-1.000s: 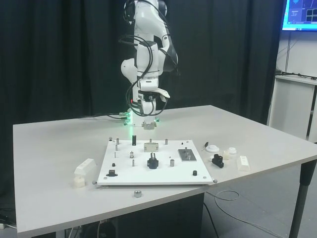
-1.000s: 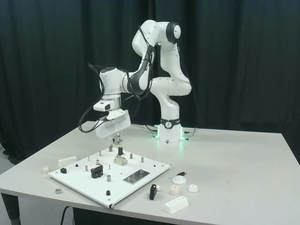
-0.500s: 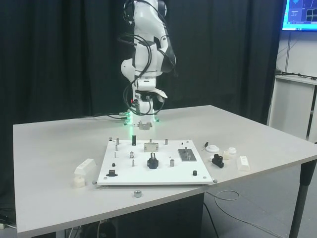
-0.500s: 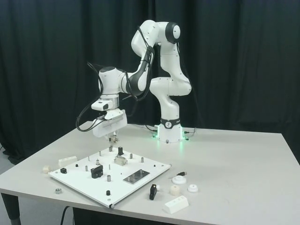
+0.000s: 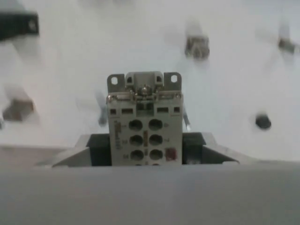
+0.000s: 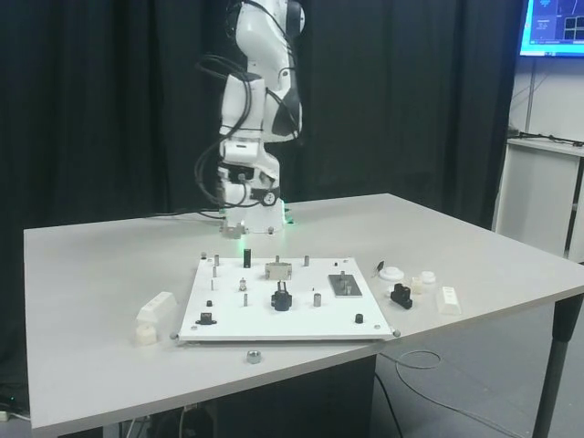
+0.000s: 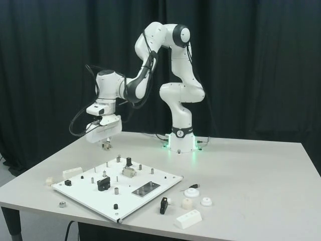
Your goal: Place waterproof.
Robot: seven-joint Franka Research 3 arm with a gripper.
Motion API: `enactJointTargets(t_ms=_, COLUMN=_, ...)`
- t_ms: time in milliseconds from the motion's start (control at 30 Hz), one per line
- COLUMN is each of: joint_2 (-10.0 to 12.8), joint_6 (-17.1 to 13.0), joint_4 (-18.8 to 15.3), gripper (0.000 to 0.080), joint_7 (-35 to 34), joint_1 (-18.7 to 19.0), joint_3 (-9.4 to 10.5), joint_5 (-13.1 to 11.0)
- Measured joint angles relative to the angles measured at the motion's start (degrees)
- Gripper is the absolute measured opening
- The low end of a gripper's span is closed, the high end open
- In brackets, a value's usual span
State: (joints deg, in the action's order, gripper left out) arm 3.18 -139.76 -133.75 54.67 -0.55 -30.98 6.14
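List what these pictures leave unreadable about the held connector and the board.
- Wrist view: the connector has its lower rows cut off by the end effector body; its printed labels are blurred.
- Wrist view: small parts on the white board are blurred beyond naming.
- Both room views: the connector is too small to show detail.
- First room view: which board fixture it belongs to cannot be told.

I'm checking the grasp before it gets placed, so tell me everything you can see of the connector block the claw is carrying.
The grey rectangular plastic connector block sits between the claw fingers, held clear above the white board. Its face shows round sockets in two columns, with small markings beside them. A metal bracket with two holed ears and a central screw caps one end. Its other end is hidden behind the claw body.
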Motion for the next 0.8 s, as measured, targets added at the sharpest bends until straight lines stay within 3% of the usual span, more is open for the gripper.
enactJointTargets(t_ms=367, joint_2=3.85, joint_6=-2.48, joint_4=3.37, gripper=0.0311, joint_7=8.03, joint_1=-0.79, joint_3=-5.79, joint_5=-0.21)
enactJointTargets(t_ms=600, joint_2=6.73, joint_6=-3.44, joint_4=5.33, gripper=0.0311, joint_7=14.18, joint_1=-2.62, joint_3=-6.91, joint_5=-2.43)
enactJointTargets(t_ms=800, joint_2=9.16, joint_6=-3.84, joint_4=6.37, gripper=0.0311, joint_7=20.88, joint_1=-4.65, joint_3=-6.95, joint_5=-6.42)
